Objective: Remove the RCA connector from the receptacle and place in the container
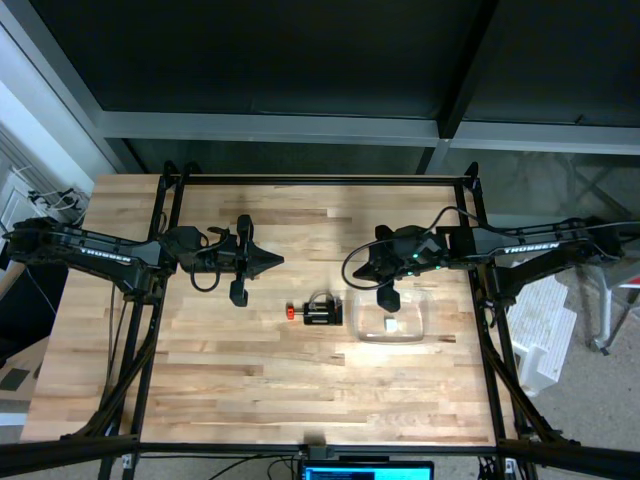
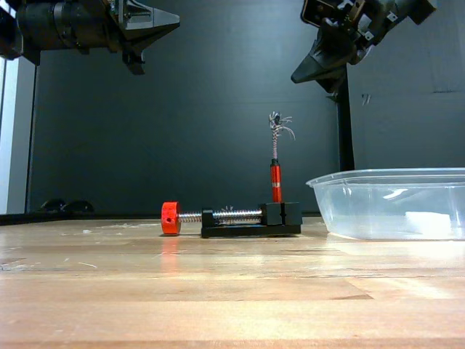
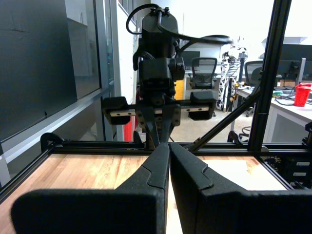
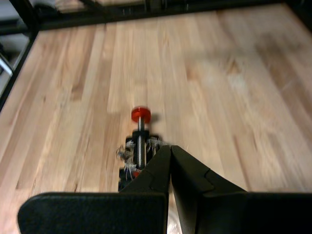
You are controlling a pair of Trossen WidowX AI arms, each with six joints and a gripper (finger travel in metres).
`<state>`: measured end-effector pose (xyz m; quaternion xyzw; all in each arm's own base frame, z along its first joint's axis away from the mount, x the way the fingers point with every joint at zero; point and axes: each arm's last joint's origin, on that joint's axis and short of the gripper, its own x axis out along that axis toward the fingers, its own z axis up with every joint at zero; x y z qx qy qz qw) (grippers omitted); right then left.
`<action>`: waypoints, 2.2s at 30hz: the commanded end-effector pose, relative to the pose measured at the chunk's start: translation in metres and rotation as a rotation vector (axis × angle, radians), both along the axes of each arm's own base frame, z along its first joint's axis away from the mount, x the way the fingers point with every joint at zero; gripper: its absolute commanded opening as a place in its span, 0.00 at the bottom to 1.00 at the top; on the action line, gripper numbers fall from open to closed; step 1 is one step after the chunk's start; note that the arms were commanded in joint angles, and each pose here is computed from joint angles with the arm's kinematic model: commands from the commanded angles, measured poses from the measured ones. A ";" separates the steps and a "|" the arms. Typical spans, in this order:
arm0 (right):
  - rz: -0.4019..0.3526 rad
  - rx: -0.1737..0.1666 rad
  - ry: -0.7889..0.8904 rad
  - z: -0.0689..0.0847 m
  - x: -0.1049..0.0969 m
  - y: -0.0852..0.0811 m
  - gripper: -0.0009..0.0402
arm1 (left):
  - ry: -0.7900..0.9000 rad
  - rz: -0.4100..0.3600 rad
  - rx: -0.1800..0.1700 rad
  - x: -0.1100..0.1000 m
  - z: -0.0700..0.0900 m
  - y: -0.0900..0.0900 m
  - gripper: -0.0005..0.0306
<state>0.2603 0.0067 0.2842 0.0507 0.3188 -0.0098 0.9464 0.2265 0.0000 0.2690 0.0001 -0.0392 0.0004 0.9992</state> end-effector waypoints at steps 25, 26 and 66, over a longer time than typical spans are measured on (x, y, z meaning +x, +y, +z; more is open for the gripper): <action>0.029 -0.064 0.390 -0.038 0.054 0.039 0.11 | 0.000 0.000 0.000 0.000 0.000 0.000 0.02; 0.025 -0.061 0.400 -0.041 0.055 0.039 0.14 | 0.000 0.000 0.000 0.000 0.000 0.000 0.02; 0.042 -0.127 0.469 -0.079 0.097 0.049 0.30 | 0.000 0.000 0.000 0.000 0.000 0.000 0.02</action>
